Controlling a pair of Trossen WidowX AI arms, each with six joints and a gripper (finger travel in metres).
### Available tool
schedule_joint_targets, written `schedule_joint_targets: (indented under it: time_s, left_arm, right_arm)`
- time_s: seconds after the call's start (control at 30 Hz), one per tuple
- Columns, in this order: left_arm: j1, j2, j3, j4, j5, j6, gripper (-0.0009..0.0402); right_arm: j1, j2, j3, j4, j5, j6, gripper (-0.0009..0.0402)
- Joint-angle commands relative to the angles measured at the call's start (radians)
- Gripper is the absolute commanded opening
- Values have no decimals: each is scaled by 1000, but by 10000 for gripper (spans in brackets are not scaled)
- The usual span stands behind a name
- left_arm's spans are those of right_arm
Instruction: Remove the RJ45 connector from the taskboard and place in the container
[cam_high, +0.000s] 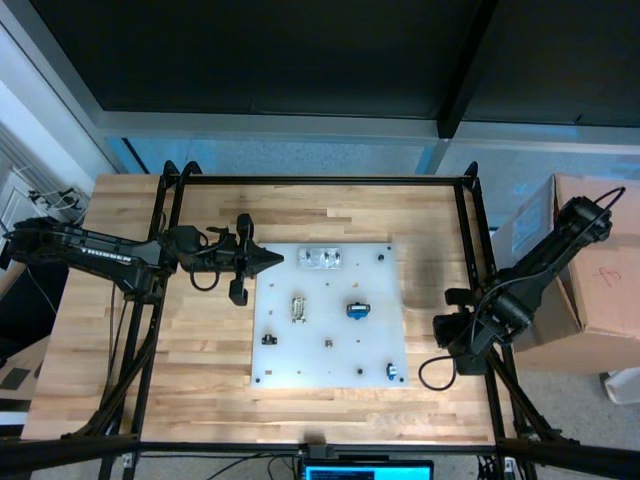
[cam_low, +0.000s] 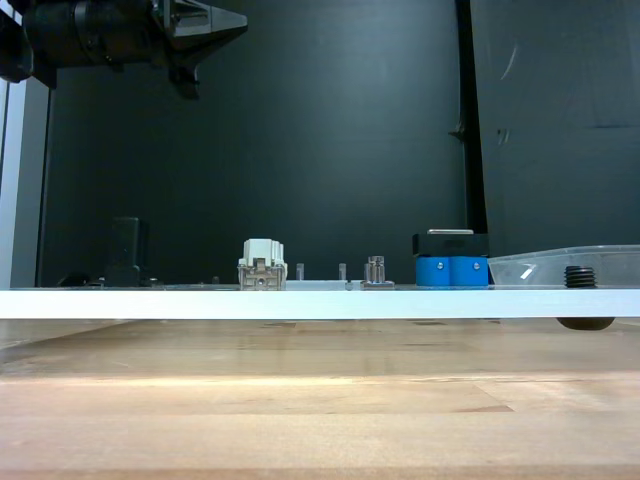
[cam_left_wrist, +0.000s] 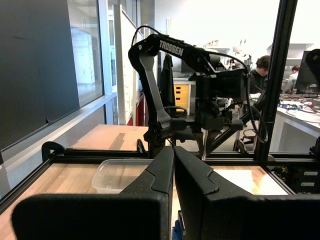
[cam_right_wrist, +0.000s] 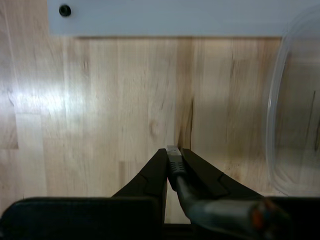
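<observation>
The right claw is closed on a small pale-tipped RJ45 connector. It pinches the connector right at its fingertips, and a grey cable trails back from the connector along the claw. The connector is clear of the flat white task board, whose edge lies ahead of the claw. Directly below the claw is bare light wooden surface. The clear plastic container sits off to one side of the claw, near but not beneath it.

The left claw hangs high above the board's left edge, its fingers drawn together on nothing.

The likely risks:
- **Missing the container:** if the claw let go here, the connector would probably land on the wood.
- **Slipping or twisting:** the grip is only at the fingertips, so a pull from the trailing cable could turn the connector or work it loose on the way across.
- **Snagging:** the cable could catch on the container's rim and drag the light tub, or leave the connector draped over the edge.
</observation>
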Motion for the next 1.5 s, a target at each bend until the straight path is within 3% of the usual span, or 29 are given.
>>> schedule_joint_targets:
  time_s: [0.03,1.13,1.3,1.5]
  left_arm:
    - [0,0,0,0,0,0,0]
    - [0,0,0,0,0,0,0]
    - [0,0,0,0,0,0,0]
    - [0,0,0,-1,0,0,0]
  right_arm:
    - [6,-19,-22,2,2,5,54]
    - [14,-11,-33,28,3,14,129]
    - [13,31,-34,61,11,257,144]
    - [0,138,-39,148,5,352,189]
